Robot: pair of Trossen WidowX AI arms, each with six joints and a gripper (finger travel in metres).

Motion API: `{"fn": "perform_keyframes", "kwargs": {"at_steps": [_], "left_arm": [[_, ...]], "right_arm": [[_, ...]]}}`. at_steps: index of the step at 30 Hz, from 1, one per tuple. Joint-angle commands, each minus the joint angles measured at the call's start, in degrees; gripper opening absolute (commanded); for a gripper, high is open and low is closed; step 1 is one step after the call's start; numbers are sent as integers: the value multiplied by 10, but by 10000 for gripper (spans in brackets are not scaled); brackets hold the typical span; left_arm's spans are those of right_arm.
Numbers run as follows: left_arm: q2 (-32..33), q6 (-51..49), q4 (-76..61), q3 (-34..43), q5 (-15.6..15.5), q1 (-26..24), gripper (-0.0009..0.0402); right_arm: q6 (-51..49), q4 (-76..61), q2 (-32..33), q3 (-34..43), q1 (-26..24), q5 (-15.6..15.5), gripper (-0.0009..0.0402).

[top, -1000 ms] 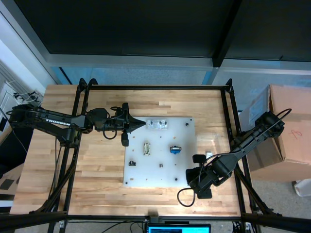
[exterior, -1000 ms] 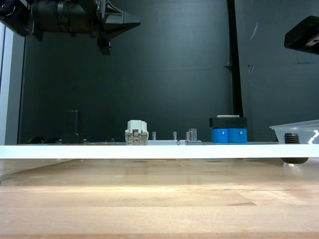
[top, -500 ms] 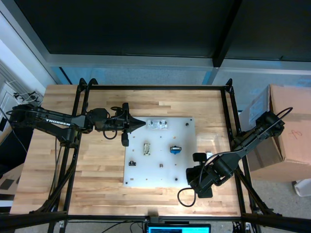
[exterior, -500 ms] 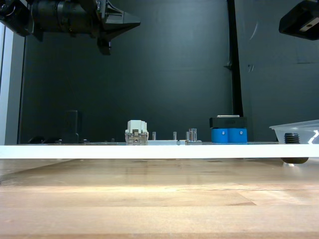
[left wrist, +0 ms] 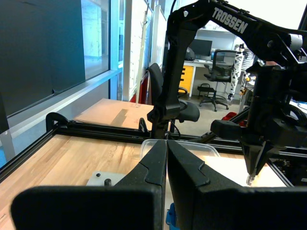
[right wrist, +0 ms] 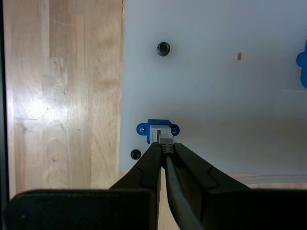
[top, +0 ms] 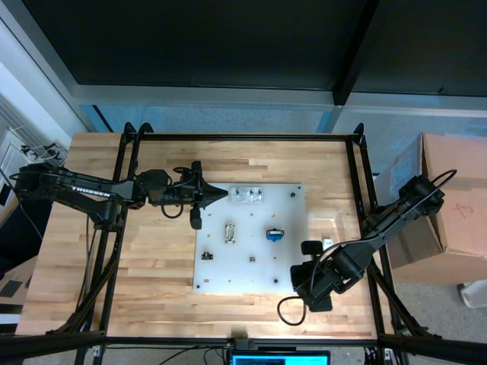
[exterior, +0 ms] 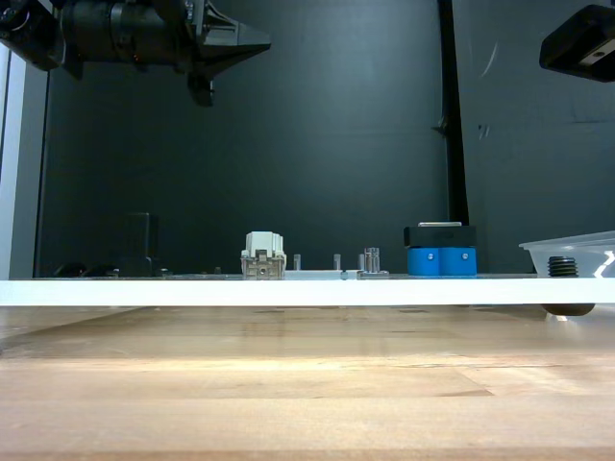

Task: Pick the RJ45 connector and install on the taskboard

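Where the connector (right wrist: pixel 166 140) is: held in the right gripper (right wrist: pixel 166 147), with its tip at the mouth of the blue socket (right wrist: pixel 157 128); I cannot tell if it is already partly in.
Right gripper: over the near right corner of the board (top: pixel 228 266), pointing down; its fingers (right wrist: pixel 144 168) are narrow and press on both sides of the connector.
Cable (right wrist: pixel 175 201): black, runs from the connector back between the fingers.
Socket: fixed on the board, close to one corner of it.
Left gripper (top: pixel 222 195): high above the far left corner of the board, lying level; fingers together, holding nothing.
Board: white, lies on the middle of the tabletop (top: pixel 152 258); it carries a grey-white block (exterior: pixel 264 257) and a blue block (exterior: pixel 440 259).
Tray (exterior: pixel 577 252): clear plastic, just beside the right edge of the board.
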Motion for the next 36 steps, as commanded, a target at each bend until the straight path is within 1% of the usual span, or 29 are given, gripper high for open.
{"fn": "perform_keyframes", "kwargs": {"at_steps": [1,36], "left_arm": [[0,0,0,0,0,0,0],[0,0,0,0,0,0,0]], "right_arm": [[0,1,2,-5,0,0,0],[-2,18,2,-21,3,-5,0]]}}
